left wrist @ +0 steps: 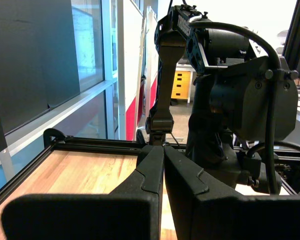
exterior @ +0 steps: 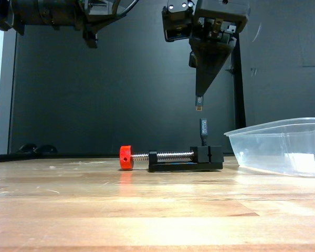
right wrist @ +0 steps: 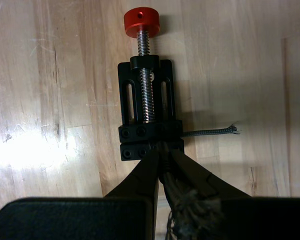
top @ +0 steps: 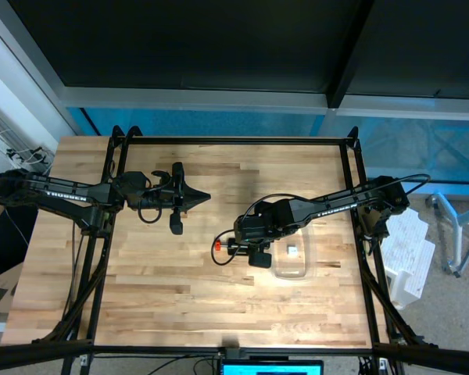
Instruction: Pick the usb-c connector and install on the hub
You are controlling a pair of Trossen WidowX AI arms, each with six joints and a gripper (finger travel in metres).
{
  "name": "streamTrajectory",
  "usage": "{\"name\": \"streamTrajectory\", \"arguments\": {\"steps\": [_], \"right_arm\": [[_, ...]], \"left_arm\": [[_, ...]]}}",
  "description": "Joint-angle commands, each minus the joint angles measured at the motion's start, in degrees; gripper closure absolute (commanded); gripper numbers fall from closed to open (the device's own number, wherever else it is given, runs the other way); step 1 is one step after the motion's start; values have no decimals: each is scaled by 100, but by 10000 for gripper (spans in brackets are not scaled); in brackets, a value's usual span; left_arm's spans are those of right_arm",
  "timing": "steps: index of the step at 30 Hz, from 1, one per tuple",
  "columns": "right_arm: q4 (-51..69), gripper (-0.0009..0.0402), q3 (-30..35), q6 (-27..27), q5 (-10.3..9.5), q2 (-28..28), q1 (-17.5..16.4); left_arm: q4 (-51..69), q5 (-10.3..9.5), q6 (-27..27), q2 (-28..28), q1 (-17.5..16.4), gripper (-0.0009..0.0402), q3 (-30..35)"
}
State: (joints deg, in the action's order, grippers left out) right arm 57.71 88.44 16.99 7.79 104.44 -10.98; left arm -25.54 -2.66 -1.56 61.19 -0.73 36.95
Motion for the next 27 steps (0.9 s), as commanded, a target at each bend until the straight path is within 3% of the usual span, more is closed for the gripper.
{"name": "streamTrajectory", "arguments": {"steps": [1, 27], "right_arm": [[-7, 393, -11, 7, -11, 7, -4], [-63, 393, -87, 4, -11, 4, -4]], "left_arm": [[2, 0, 2, 2, -2, 393, 2], [0, 2, 2, 2, 0, 393, 2]]}}
